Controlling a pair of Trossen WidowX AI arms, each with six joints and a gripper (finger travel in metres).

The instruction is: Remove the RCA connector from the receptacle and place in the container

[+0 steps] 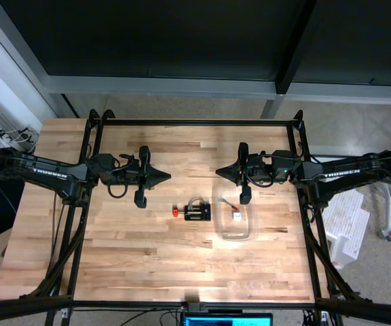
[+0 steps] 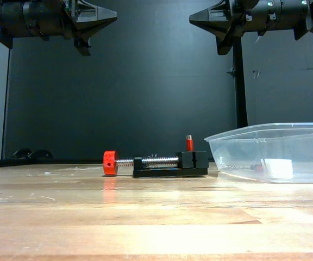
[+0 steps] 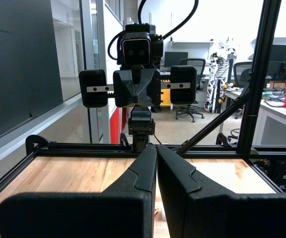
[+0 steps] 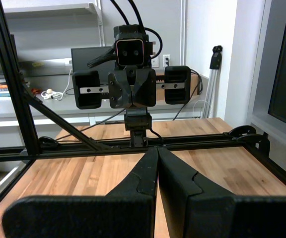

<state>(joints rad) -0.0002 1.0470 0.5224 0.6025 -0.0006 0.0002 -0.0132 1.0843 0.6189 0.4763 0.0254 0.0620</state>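
The thin reddish, silvery-tipped RCA connector point(image 1: 230, 203) lies inside the clear rectangular plastic container point(image 1: 236, 238). The left gripper point(image 1: 168, 176) and right gripper point(image 1: 217, 172) hover closed above the wooden table point(image 1: 114, 251).

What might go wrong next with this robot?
A red upright piece on the receptacle and a thin reddish piece in the container look alike; the wrong one might get grabbed. The left gripper and right gripper hang high above the table, jaws shut, so reaching down without opening would probably just knock things.
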